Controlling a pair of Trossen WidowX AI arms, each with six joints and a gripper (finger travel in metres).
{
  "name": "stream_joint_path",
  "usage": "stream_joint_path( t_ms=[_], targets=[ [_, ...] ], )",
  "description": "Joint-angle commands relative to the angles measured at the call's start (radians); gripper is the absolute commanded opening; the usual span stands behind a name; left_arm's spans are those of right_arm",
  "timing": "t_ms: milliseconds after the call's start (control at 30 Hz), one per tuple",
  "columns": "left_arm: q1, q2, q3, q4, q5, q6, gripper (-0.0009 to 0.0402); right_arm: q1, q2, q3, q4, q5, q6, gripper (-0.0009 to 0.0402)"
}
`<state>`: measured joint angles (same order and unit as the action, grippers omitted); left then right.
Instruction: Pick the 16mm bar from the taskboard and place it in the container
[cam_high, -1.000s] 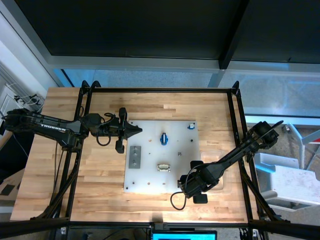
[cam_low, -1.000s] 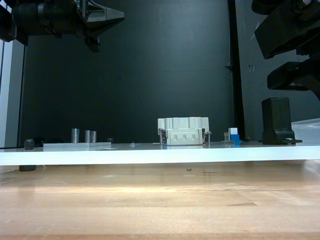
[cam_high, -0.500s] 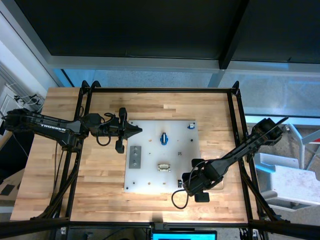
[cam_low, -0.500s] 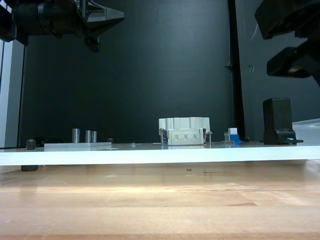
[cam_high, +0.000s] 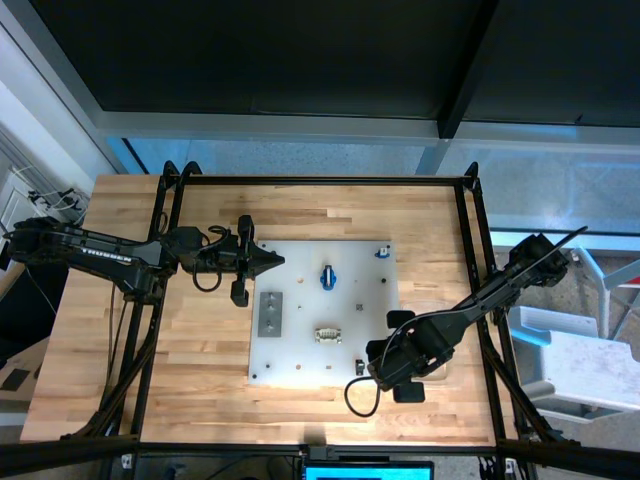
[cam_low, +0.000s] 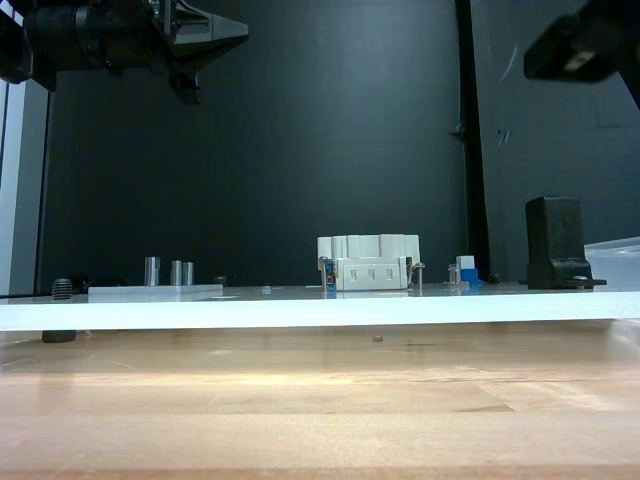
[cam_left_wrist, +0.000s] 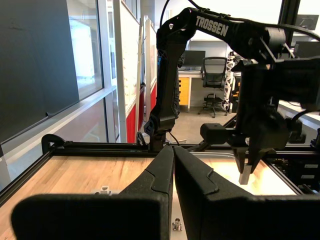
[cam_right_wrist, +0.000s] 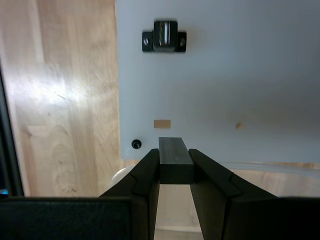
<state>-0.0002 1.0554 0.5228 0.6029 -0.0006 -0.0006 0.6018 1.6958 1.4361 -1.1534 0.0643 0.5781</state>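
The 16mm bar (cam_right_wrist: 175, 161), a short grey metal piece, is clamped between the fingers of my right gripper (cam_high: 392, 368). It also shows hanging from that gripper in the left wrist view (cam_left_wrist: 244, 176). The gripper hovers above the right edge of the white taskboard (cam_high: 300, 340), near its front right corner. The clear container (cam_high: 444, 372) lies on the wood just right of the board, mostly hidden under the right arm. My left gripper (cam_high: 268, 260) is shut and empty, held above the board's far left corner.
On the board are a grey block (cam_high: 271, 312), a blue connector (cam_high: 328, 277), a white connector (cam_high: 327, 335) and a black holder (cam_high: 359, 365). A black frame runs around the table. Bare wood shows on both sides of the board.
My right gripper has risen from the black holder and shifted right toward the board's edge with the bar in it, leaving the low view almost entirely. The left arm has not moved.
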Motion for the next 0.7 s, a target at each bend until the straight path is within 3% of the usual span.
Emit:
stream_joint_path(
  t_ms=[33, 100, 400, 700],
  targets=[
    [0.000, 0.000, 0.000, 0.000, 0.000, 0.000, 0.0000, 0.000, -0.007, 0.039, -0.026, 0.012, 0.000, 0.0002],
    [0.000, 0.000, 0.000, 0.000, 0.000, 0.000, 0.0000, 0.000, -0.008, 0.057, -0.038, 0.026, 0.000, 0.0002],
    [0.000, 0.000, 0.000, 0.000, 0.000, 0.000, 0.0000, 0.000, -0.016, 0.059, -0.040, 0.027, 0.001, 0.0002],
    [0.000, 0.000, 0.000, 0.000, 0.000, 0.000, 0.0000, 0.000, -0.029, 0.053, -0.068, 0.051, 0.009, 0.0002]
  ],
)
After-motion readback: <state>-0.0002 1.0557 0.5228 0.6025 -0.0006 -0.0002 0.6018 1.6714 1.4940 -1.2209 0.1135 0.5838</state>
